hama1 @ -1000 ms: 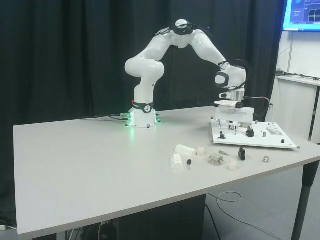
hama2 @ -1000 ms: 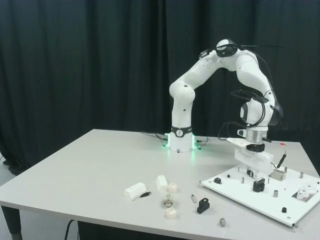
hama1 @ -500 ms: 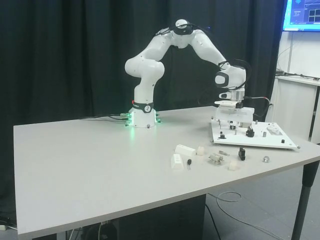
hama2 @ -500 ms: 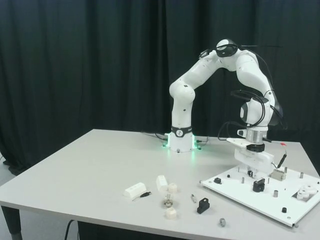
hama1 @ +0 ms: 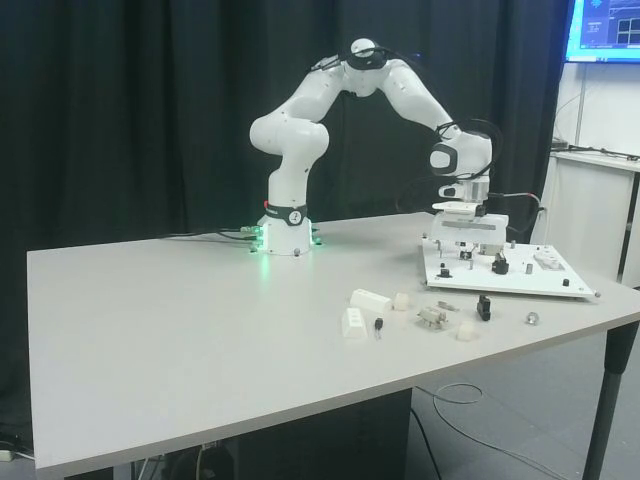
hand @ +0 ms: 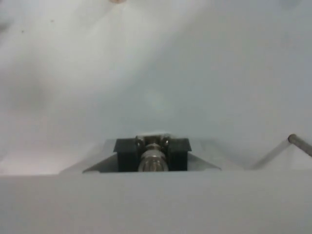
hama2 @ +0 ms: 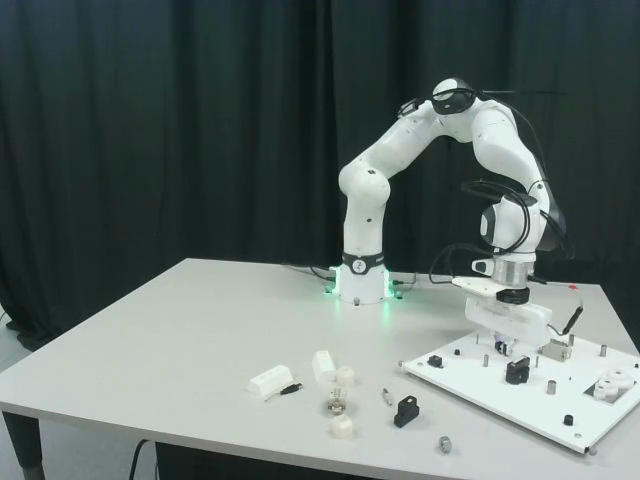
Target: Remove BNC.
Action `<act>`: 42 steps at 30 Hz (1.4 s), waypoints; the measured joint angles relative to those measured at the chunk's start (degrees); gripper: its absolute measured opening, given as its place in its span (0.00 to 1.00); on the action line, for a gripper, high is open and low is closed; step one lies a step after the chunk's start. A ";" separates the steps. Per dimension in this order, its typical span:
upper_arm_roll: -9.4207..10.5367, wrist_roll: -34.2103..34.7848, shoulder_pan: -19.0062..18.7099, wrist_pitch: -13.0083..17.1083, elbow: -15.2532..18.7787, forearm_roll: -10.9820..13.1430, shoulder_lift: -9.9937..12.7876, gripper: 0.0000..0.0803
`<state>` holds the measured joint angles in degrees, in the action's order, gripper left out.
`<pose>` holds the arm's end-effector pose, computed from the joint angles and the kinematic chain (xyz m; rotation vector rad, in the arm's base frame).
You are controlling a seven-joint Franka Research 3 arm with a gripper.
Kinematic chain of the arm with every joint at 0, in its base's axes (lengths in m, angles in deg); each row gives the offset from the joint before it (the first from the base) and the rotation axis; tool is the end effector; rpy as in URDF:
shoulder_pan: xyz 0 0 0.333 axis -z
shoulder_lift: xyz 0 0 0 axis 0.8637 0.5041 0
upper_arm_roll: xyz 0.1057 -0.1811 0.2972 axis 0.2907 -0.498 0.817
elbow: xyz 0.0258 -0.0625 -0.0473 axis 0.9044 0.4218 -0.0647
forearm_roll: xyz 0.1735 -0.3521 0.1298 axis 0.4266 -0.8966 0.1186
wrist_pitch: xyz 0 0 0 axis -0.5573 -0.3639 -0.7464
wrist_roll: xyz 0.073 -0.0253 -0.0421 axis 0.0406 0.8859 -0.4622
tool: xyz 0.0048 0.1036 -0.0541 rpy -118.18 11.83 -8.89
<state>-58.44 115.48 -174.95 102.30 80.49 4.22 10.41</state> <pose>0.3531 0.4207 0.2079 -2.3074 2.1032 -0.1297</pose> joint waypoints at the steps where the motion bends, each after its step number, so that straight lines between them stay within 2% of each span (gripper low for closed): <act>1: 0.00 -0.63 0.01 0.00 0.00 0.02 0.00 0.16; 9: 0.03 -7.85 0.01 0.00 0.03 0.09 0.00 0.16; 25: -0.15 -27.64 0.17 -0.42 0.14 1.41 -0.12 0.16; 42: -0.15 -39.65 0.59 -0.93 0.14 2.52 -0.32 0.16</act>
<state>-58.60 75.82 -174.36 101.37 80.62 6.74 10.09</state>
